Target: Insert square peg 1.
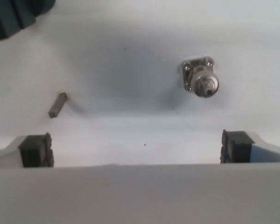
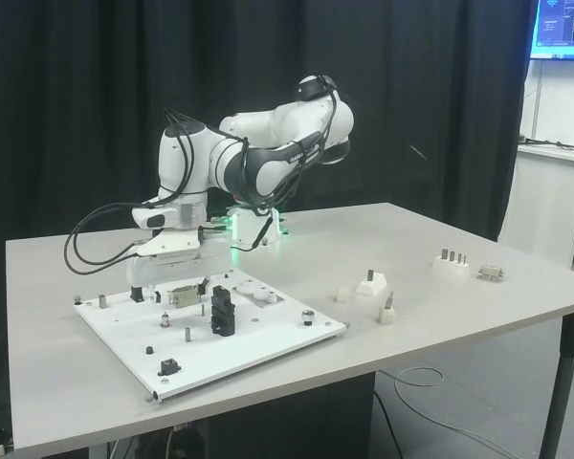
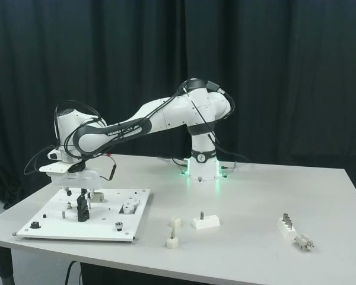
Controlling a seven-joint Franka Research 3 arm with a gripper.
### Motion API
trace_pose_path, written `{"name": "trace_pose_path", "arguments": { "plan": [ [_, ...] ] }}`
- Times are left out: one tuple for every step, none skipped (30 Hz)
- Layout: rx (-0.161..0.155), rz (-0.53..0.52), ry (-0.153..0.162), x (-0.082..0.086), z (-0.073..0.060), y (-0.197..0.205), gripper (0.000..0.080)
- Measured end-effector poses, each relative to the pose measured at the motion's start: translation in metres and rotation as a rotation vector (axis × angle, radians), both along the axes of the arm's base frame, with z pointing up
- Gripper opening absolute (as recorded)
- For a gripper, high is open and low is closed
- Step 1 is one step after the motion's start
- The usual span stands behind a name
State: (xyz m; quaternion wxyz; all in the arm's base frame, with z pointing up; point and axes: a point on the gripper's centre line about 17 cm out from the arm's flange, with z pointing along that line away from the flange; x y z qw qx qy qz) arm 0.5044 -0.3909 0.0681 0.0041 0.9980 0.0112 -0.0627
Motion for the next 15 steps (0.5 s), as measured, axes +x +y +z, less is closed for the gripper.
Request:
{"name": "trace_pose_path", "arguments": {
  "plan": [
    [0.001,0.000,0.002,-0.001,0.000,0.000,0.0800],
    [0.002,-0.001,0.003,-0.001,0.000,0.000,0.0800],
    [0.004,-0.001,0.004,-0.002,0.000,0.001,0.0800],
    [0.005,-0.001,0.004,-0.002,0.000,0.001,0.0800],
    [0.007,-0.002,0.005,-0.002,0.000,0.002,0.0800],
    [0.009,-0.002,0.005,-0.002,0.000,0.002,0.0800],
    [0.011,-0.002,0.005,-0.002,0.000,0.003,0.0800],
    [0.013,-0.002,0.005,-0.002,0.001,0.004,0.0800],
    [0.016,-0.002,0.005,-0.002,0.002,0.005,0.0800],
    [0.019,-0.002,0.005,-0.001,0.003,0.006,0.0800],
    [0.021,-0.002,0.005,-0.001,0.004,0.006,0.0800],
    [0.023,-0.002,0.004,0.000,0.005,0.007,0.0800],
    [0.026,-0.002,0.004,0.000,0.006,0.008,0.0800],
    [0.028,-0.002,0.003,0.000,0.008,0.009,0.0800],
    [0.030,-0.002,0.003,0.001,0.010,0.010,0.0800]
  ]
}}
